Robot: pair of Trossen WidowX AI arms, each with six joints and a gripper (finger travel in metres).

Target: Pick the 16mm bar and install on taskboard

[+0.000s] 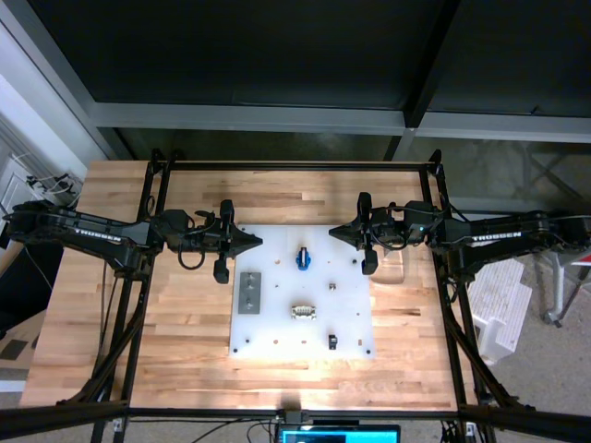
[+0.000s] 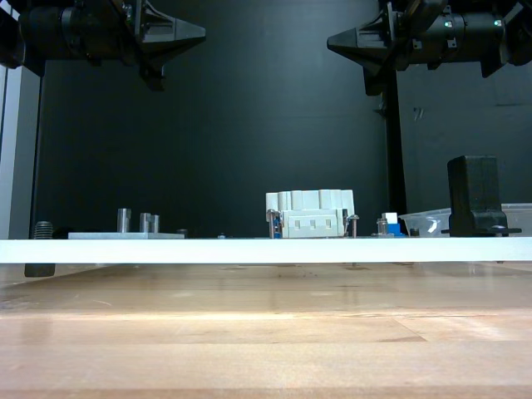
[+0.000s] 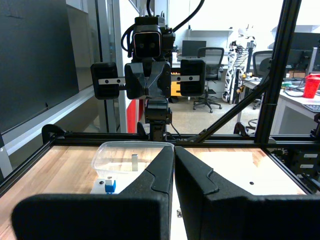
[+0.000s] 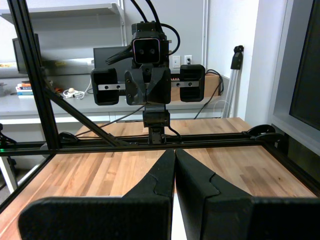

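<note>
- left gripper [image 1: 256,242]: closed tight, empty, hovering above taskboard's [image 1: 277,332] far-left corner.
- right gripper [image 1: 336,231]: closed tight, empty, hovering above taskboard's far-right side.
- bar [image 3: 134,162]: apparently standing upright in tray [image 3: 102,159] just right of taskboard; right gripper lying nearer.

Looking at the left arm [image 1: 83,228] and right arm [image 1: 499,231] stretched out roughly level from their own sides, pointing inward nose to nose, held up in the air with a wide gap between the tips. Left gripper [image 1: 253,242] raised on its side with fingers [image 3: 155,175] pressed together into a closed wedge, aimed straight at the other arm. Same deal for the right gripper [image 1: 336,231]: fingers [image 4: 160,175] closed tight, hanging at about the same height as the left one in the low view.
</note>
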